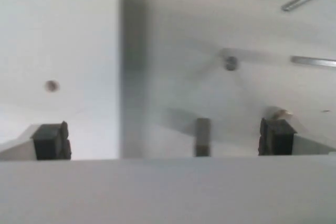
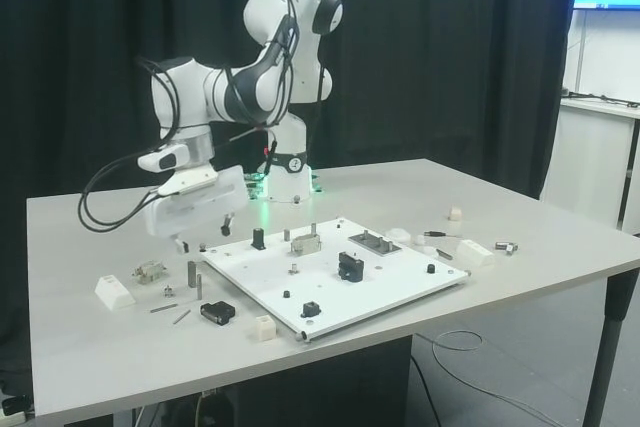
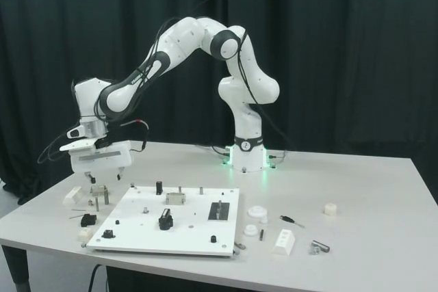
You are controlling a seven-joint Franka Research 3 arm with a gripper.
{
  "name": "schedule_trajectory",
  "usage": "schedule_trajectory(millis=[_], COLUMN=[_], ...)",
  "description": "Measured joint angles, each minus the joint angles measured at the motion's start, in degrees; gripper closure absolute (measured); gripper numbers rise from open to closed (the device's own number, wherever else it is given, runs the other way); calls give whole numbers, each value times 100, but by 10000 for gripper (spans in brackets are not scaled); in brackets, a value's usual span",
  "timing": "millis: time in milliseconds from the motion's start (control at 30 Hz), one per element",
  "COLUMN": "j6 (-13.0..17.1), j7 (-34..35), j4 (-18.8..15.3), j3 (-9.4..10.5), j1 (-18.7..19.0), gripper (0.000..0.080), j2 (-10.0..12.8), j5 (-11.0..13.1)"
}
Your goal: Remove square peg 3.
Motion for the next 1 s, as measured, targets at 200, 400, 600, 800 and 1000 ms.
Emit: schedule_trajectory(millis=[200,400,600,800,1000], j6=[-403,-666,-741,-740,-721], j7=[182,441,776,1061,1282], j4=[-110,-310,-573,-828,-1060], j3=[-109,-209,-269,-298,-319], j1=[186,418,658,881,1098], gripper=[3,3,3,3,3], j2=[-247,-554,-876,-1163,-1405], j5=[-151,-351,-589,-849,-1083])
